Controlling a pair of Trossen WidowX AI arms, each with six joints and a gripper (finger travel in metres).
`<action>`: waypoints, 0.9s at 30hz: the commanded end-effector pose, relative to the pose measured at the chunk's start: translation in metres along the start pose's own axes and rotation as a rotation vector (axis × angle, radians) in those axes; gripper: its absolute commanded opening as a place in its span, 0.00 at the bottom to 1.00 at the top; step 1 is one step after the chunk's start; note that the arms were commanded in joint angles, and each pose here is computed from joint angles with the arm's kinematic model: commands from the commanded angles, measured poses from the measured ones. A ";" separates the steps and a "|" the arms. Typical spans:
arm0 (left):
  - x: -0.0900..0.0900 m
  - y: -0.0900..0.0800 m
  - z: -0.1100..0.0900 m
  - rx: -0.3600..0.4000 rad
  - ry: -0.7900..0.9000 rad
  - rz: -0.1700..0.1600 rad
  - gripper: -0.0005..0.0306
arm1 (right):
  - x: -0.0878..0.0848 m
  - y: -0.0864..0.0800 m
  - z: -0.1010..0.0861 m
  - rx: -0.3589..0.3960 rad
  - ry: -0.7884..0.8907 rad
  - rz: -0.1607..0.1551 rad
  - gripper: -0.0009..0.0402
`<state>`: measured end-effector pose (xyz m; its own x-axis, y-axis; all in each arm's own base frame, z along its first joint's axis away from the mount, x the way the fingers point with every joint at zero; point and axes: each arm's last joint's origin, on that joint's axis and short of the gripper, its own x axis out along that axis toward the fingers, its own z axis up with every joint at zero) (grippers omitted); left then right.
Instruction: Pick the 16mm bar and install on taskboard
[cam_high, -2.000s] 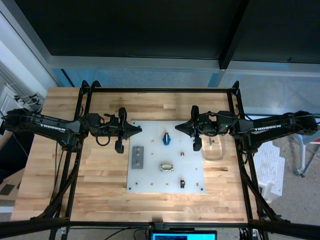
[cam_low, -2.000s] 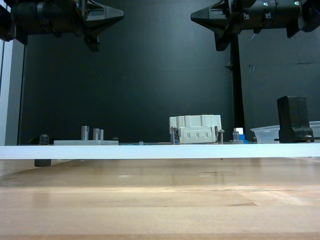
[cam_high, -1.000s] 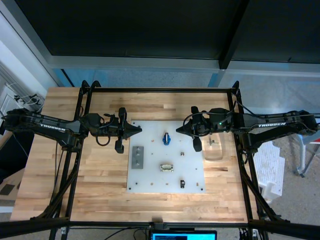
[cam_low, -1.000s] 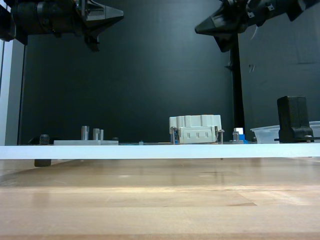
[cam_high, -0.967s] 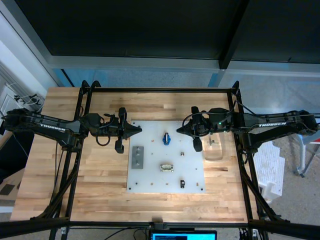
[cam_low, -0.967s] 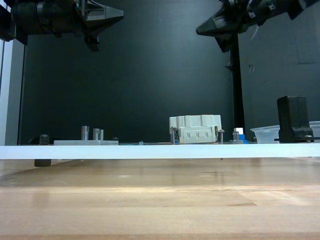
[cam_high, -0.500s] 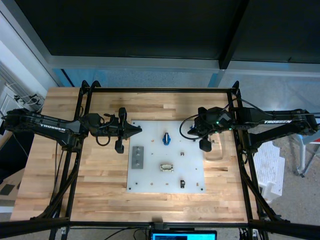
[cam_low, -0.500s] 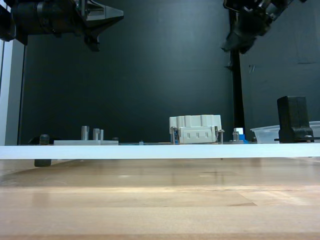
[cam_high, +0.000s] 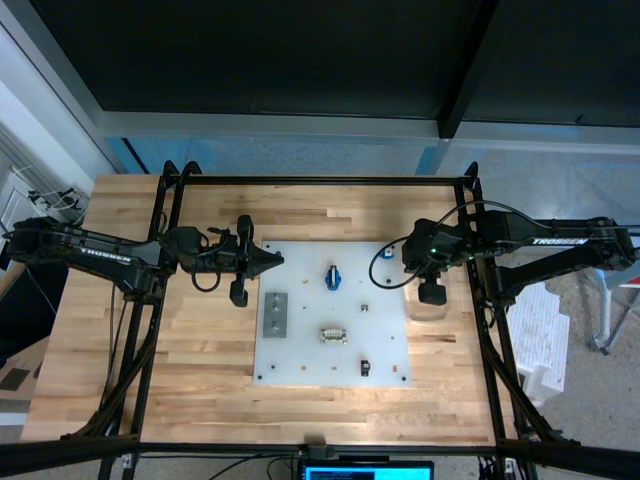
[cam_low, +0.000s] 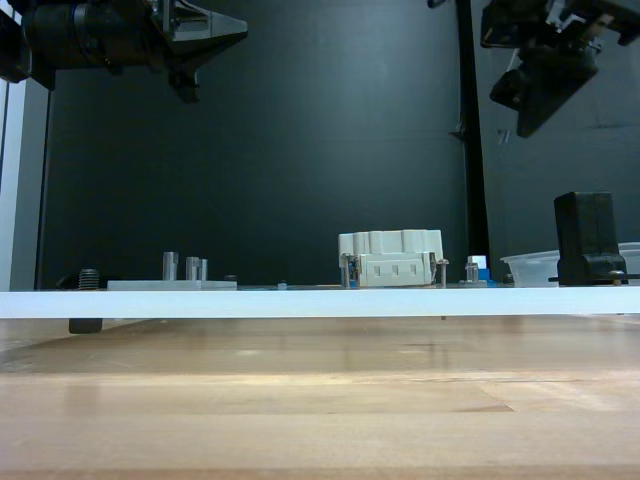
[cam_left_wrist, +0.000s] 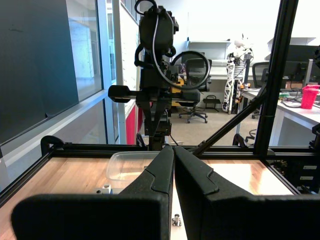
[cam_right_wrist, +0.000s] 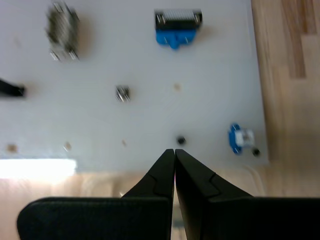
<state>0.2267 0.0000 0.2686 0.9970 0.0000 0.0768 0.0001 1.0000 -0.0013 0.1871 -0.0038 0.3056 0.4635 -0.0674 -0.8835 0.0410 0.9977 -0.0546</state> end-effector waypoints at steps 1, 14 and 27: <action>0.000 0.000 0.000 0.000 0.000 0.000 0.02 | 0.000 0.000 -0.004 -0.013 0.046 -0.001 0.02; 0.000 0.000 0.000 0.000 0.000 0.000 0.02 | 0.003 -0.001 -0.024 -0.059 0.268 -0.046 0.02; 0.000 0.000 0.000 0.000 0.000 0.000 0.02 | 0.029 -0.006 -0.040 -0.081 0.352 -0.045 0.09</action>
<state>0.2267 0.0000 0.2687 0.9970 0.0000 0.0768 0.0001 1.0000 -0.0010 0.1646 -0.0109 0.2634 0.1263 -0.1174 -0.9850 -0.0241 0.9923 -0.1213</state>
